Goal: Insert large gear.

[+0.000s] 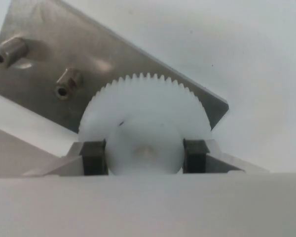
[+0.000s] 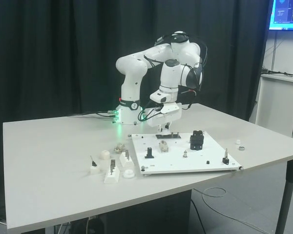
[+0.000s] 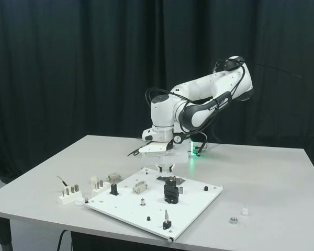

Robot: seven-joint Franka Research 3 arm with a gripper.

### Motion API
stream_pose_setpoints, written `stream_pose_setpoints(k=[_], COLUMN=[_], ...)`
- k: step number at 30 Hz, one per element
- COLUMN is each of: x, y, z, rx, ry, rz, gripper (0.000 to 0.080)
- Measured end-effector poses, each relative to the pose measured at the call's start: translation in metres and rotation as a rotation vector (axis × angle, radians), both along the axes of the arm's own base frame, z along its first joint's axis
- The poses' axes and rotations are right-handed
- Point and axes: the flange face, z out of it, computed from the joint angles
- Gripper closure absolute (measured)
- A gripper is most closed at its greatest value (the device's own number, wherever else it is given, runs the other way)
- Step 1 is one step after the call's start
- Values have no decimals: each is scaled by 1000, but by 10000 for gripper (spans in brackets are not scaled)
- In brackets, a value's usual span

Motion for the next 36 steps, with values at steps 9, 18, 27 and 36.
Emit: stream_pose_setpoints(k=[9,18,27,36], x=[0,-1,-3,-5], y=[-1,-5,-6,-5], z=[0,0,-1,-1], rx=[-5,-20,-26,-18], ry=[-3,-4,10,30], rz=[-1,-6,-3,-7], gripper=[471,471,471,471])
